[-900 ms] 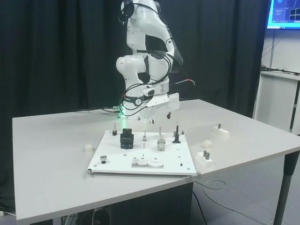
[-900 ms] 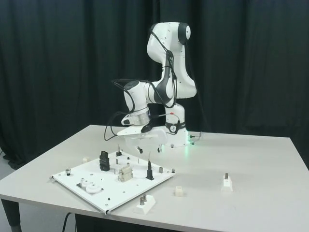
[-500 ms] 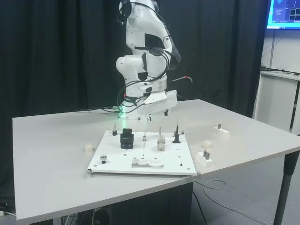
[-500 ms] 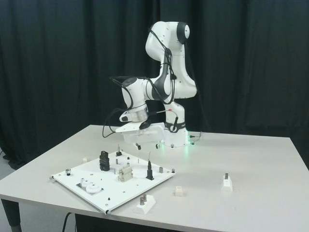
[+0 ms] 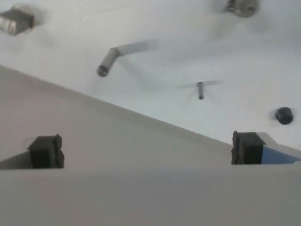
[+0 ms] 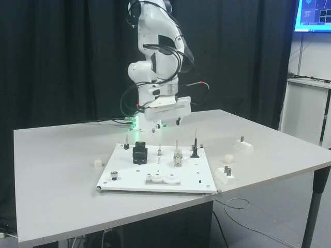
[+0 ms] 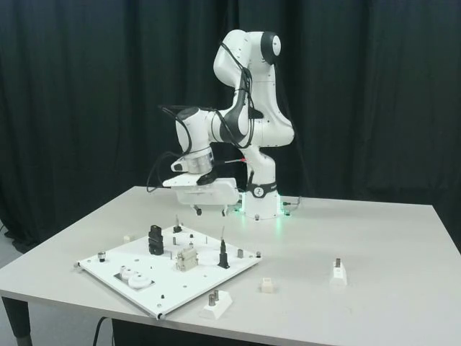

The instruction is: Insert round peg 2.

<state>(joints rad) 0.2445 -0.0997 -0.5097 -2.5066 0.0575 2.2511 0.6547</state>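
While the white arm (image 7: 238, 122) holds its gripper (image 6: 164, 122) aloft over the far part of the grey table (image 6: 62, 155), the white assembly board (image 6: 160, 170) lies below and nearer the front edge, carrying most of the small parts. On the board stand a black block (image 6: 140, 154), a black holder with a thin upright rod (image 6: 195, 148), a small grey fixture (image 6: 177, 158) near the middle, and three white gears (image 6: 163, 179) in a row along the board's front edge. A short peg on a dark base (image 6: 126, 144) stands at the board's far left corner. Off the board, a small white cube (image 6: 98, 162) sits on the table to its left; a white block bearing two short grey pegs (image 6: 226, 174) rests beside the board's front right corner, with a smaller white piece (image 6: 227, 158) and a further white block with one peg (image 6: 242, 144) farther toward the table's right edge. Which of these pegs is round peg 2 cannot be told. Nothing stands between the gripper and the board.

In the wrist view the two black fingertips (image 5: 46, 151) are spread wide apart with nothing between them. Beyond them a grey round pin (image 5: 109, 60) stands up from the white board surface (image 5: 188, 42), a thinner pin (image 5: 200, 90) stands nearby, and a black round stud (image 5: 284, 115) sits close to the other fingertip.
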